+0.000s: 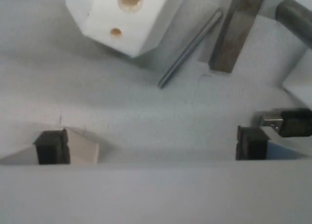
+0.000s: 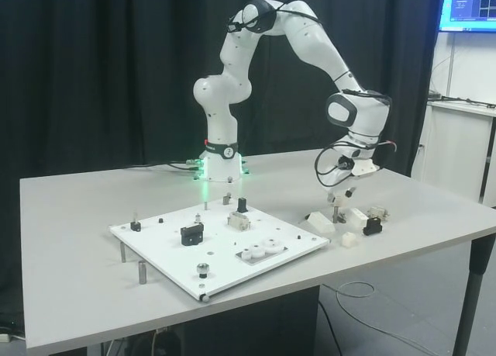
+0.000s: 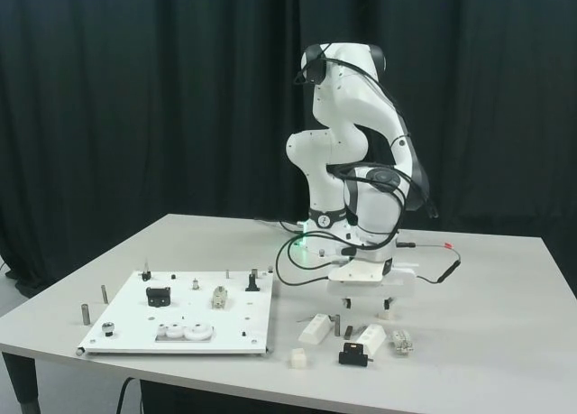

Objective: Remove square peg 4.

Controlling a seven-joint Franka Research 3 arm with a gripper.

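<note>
Bright even room light; wrist view blurred, soft shadows.

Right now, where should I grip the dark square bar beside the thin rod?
Take the dark square bar mid-length, across its long flat sides, from above: it seems to lie flat. Keep the open gripper clear of the thin rod alongside.

The white arm is showing rounded, glossy link shells with darker grey bands at its joints, and a black cable is running along the outside of its upper links. A green light is glowing at the base, where a dark ring with a small marking is circling the lowest link. At the wrist a white flange block is carrying loose black cables, and the gripper is ending in two black, blocky fingertips below a flat white body.
</note>
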